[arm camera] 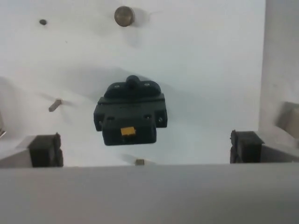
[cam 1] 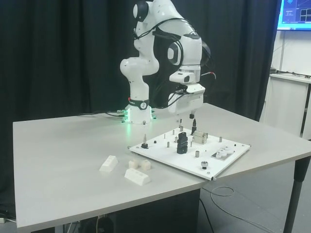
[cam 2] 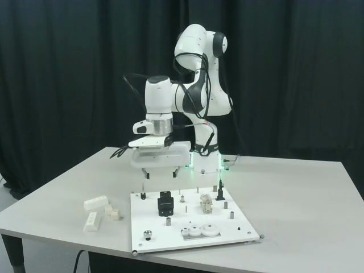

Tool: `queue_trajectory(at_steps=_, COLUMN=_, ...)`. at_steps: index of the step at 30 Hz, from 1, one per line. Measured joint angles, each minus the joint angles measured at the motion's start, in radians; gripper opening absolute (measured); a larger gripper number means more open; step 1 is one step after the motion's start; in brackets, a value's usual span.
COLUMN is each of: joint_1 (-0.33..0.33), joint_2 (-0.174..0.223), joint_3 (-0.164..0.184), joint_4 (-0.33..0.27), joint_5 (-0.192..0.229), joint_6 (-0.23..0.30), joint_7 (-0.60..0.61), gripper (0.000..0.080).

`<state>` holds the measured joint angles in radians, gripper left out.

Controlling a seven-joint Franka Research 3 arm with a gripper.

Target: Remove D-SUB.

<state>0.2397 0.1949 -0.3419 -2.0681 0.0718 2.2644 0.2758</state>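
We see the D-SUB (cam 1: pixel 181 142) standing on the white board (cam 1: pixel 228 162), black, roughly mid-board — seated there, nothing gripping it. In the wrist view the D-SUB (arm camera: pixel 130 113) sits between the two black fingertips (arm camera: pixel 45 150), which are spread wide with white board between each and the connector. So the gripper (cam 1: pixel 186 116) is released, holding nothing, hanging above the board with clear air below it; in the second room view the gripper (cam 2: pixel 159 172) is over the board's far edge, above the connector (cam 2: pixel 164 203).

Around it on the board:
- several small upright pegs (cam 2: pixel 182 198) just beside the connector
- a blocky fixture (cam 2: pixel 206 203) near it, on the side away from the loose blocks
- a black upright post (cam 2: pixel 220 194) near the far edge, beyond the fixture
- white gear wheels (cam 2: pixel 200 230) near the front edge, well apart from the connector
- a round grey knob (arm camera: pixel 124 16) in the wrist view, apart from the connector

Off the board, white blocks (cam 1: pixel 127 168) lie on the grey table (cam 1: pixel 58 155), well apart from the connector. We see nothing between the fingers and the D-SUB; the closest neighbours are the pegs.

The arm base (cam 1: pixel 138 112) shows a green glow — behind the board.
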Motion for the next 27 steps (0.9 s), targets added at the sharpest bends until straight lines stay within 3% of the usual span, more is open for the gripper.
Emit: queue_trajectory(at_steps=27, joint_1=0.002, joint_2=0.039, joint_3=0.003, joint_4=-0.1, joint_5=0.064, joint_6=0.138, joint_7=-0.03, gripper=0.08)
